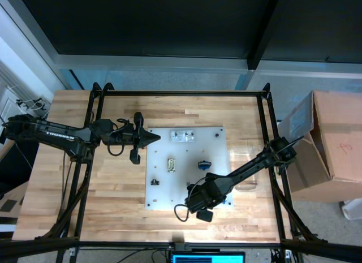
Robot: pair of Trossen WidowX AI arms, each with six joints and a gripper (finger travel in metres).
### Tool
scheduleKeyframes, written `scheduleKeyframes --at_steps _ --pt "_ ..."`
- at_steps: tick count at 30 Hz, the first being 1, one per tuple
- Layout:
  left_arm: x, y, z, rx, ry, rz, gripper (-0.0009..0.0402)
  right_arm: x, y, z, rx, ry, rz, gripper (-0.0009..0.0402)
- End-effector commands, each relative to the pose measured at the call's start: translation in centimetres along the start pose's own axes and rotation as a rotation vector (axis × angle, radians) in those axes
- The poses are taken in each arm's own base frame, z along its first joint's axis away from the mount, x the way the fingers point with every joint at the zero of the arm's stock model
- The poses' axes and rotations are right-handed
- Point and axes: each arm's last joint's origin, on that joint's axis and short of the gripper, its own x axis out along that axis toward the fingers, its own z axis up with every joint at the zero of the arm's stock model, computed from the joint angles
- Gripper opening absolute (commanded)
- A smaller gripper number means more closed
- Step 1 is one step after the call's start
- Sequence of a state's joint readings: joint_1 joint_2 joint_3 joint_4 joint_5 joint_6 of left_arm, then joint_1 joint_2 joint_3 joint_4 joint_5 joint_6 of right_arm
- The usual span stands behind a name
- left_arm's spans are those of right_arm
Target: Pick the M12 nut and place it on its threads and fasten
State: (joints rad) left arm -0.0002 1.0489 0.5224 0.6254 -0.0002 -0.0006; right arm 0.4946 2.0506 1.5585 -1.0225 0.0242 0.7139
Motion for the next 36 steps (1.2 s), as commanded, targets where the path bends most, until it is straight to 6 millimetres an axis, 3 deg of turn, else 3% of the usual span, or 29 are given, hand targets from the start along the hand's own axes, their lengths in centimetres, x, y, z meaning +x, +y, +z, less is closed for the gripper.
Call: scheduleKeyframes --at_steps 1,8,15,18,36 --pt "0.00 0.01 0.02 0.000 -0.001 0.000 0.0000 -0.01 0.09 0.11 -0.164 -0.014 0.009 0.0035" --pt "0.00 0.01 0.02 0.000 -0.001 0.000 0.0000 -0.03 0.05 0.06 -0.509 -0.010 0.004 0.0035" --pt "0.00 0.01 0.02 0.000 -0.001 0.000 0.0000 0.16 -0.04 -0.03 -0.475 -0.003 0.001 0.0035" --pt "0.00 0.01 0.02 0.000 -0.001 0.000 0.0000 0.33 -0.10 -0.15 -0.340 0.003 -0.002 0.0035" --pt "0.00 0.00 0.02 0.000 -0.001 0.000 0.0000 0.42 0.01 -0.04 0.920 -0.007 0.014 0.0035"
